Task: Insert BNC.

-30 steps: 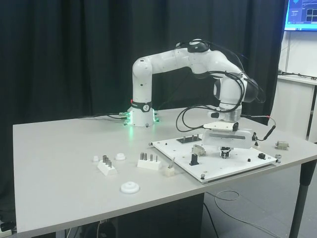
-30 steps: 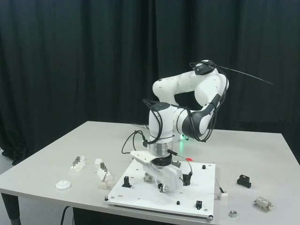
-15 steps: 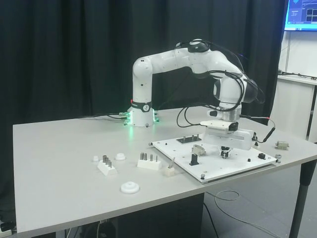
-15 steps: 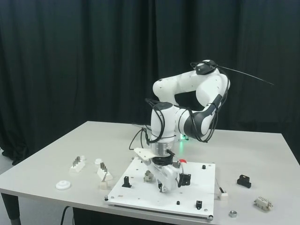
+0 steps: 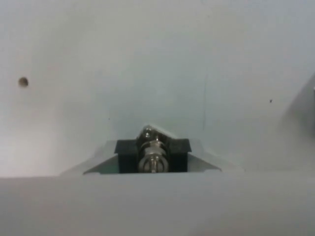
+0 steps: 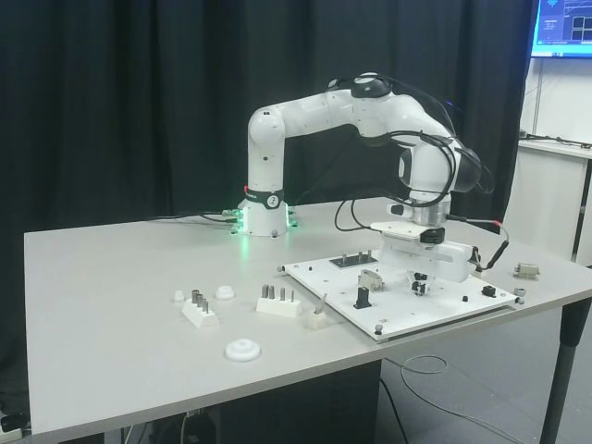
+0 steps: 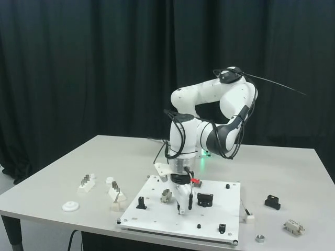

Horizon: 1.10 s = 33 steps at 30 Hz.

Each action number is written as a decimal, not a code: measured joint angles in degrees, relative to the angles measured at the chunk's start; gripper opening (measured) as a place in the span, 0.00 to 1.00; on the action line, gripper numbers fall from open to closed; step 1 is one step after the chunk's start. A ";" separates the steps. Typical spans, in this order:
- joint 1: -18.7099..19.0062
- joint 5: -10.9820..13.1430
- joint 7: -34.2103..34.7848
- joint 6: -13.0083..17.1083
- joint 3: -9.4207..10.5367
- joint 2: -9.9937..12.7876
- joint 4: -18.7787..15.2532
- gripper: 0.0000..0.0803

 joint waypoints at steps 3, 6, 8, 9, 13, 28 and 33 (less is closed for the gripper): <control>0.00 0.00 2.51 0.02 0.01 0.00 -0.01 0.15; 0.00 0.00 5.29 0.04 0.01 0.00 -0.02 0.15; 0.00 0.00 7.16 0.05 0.02 0.00 -0.02 0.15; 0.00 0.00 8.22 0.05 0.02 0.00 -0.02 0.15; 0.00 0.00 12.42 0.06 0.02 0.00 -0.03 0.15; -0.01 0.12 27.26 0.08 0.03 0.00 -0.10 0.15; -0.02 0.14 32.24 0.08 0.04 0.00 -0.11 0.15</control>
